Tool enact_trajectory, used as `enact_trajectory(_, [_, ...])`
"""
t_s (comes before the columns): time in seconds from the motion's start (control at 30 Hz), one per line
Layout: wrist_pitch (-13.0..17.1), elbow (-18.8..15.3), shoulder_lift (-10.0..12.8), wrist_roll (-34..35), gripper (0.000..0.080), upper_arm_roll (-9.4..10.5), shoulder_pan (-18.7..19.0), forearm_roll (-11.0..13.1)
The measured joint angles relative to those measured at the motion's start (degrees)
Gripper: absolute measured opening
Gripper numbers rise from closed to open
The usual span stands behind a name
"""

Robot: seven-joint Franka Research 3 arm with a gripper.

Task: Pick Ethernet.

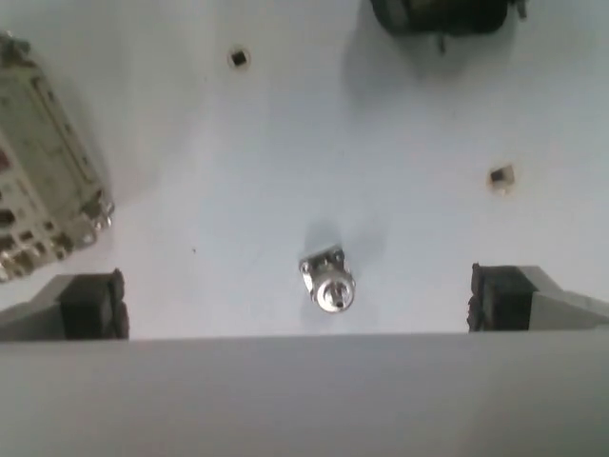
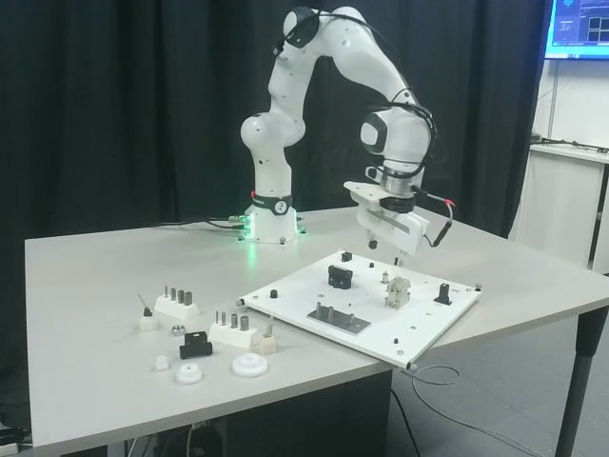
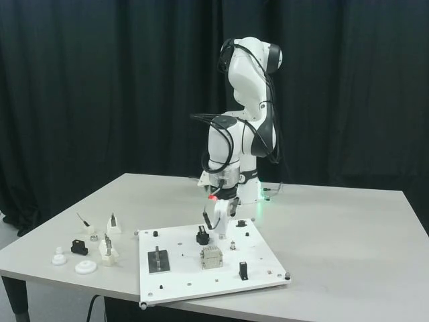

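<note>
My gripper hangs open over the white board, its black fingertips spread wide with nothing between them. Straight below, between the fingers, stands a small metal round connector. A black block-shaped part sits on the board beyond it and is only partly seen. In the first room view the gripper hovers just above the board's far side, near the black block and the metal connector. I cannot tell which part is the Ethernet one.
A large grey multi-pin connector stands on the board beside the gripper. A black upright part and a metal plate with pegs are also on the board. Loose white and black parts lie on the grey table.
</note>
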Motion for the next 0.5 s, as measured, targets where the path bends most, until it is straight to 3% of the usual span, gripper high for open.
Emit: enact_trajectory(0.5, [-0.6,1.8,-0.5,-4.4,0.08,-1.61,-1.6,-8.3])
